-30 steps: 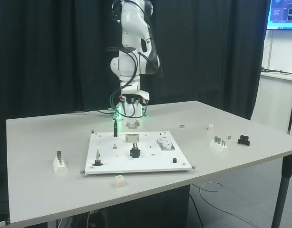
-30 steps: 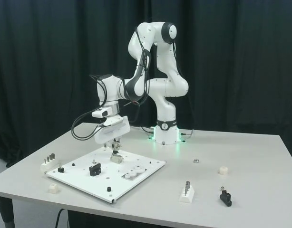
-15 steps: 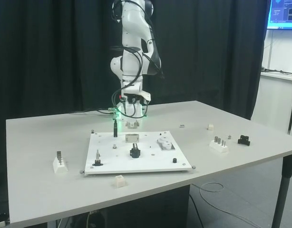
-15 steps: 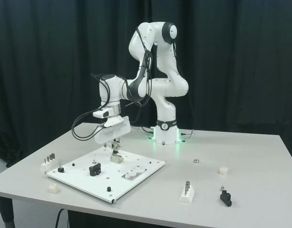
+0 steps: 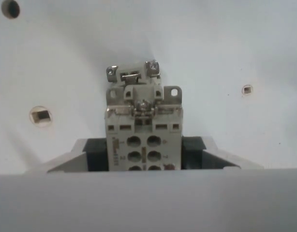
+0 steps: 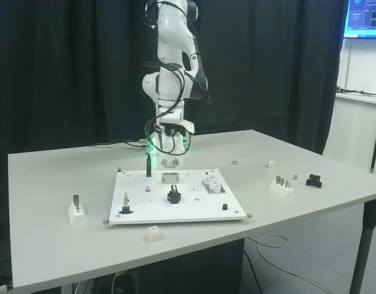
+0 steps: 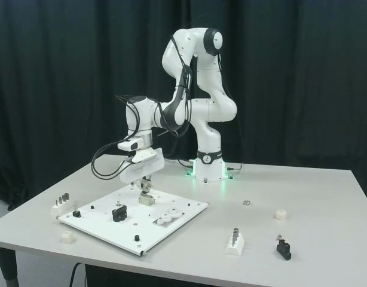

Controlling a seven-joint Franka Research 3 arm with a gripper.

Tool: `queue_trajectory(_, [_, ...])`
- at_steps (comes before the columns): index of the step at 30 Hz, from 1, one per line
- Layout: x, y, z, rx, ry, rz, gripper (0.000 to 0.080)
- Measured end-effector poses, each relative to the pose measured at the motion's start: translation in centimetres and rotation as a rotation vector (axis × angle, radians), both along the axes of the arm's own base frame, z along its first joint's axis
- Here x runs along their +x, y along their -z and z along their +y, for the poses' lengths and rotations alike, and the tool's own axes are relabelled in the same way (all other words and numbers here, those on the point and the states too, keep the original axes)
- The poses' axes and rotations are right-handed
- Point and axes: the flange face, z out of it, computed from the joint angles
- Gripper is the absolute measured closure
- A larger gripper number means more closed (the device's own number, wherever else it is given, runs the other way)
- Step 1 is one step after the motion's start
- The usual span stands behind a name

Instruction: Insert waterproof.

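Trouble, if it comes, comes at the grip: the grey-white multi-pin waterproof connector block [image 5: 143,121] sits clamped between the two black fingertip pads [image 5: 96,154] of the gripper [image 5: 144,155], jaws clenched on its sides, numbered pin holes and metal clips facing up at the wrist camera. It's a narrow hold low on the body, so I'd judge a slight twist in the pads could tip the block. Then it would meet its seat crooked and jam, or skid off onto the white square assembly board [image 6: 194,205]. Just under it, in the first room view, waits the small grey housing [image 6: 170,177] on that board, probably the target. Whether the block is squarely over it, I can't tell. Press down misaligned and pins or clips could catch. Farther out, the white arm [image 7: 195,107] has its wrist pointing straight down over the board's far side, forearm reaching out level, elbow folded high, back to the base with its green light [image 7: 192,173] on the grey table [image 6: 53,177].
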Motion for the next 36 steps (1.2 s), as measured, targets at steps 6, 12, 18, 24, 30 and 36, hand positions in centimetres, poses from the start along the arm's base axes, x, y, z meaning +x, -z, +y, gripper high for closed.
queue_trajectory(6, [0.0, 0.6, -0.1, -0.009, -0.002, 0.002, 0.0493])
queue_trajectory(12, [0.0, 1.1, 0.0, -0.016, -0.004, 0.002, 0.0493])
queue_trajectory(18, [0.1, 1.5, 0.2, -0.021, -0.009, 0.001, 0.0493])
queue_trajectory(24, [0.0, 1.8, 0.4, -0.022, -0.011, -0.001, 0.0493])
queue_trajectory(30, [0.0, 2.1, 0.7, -0.013, -0.009, 0.002, 0.0493])
queue_trajectory(36, [-0.1, 2.3, 0.8, -0.008, -0.009, 0.004, 0.0493])
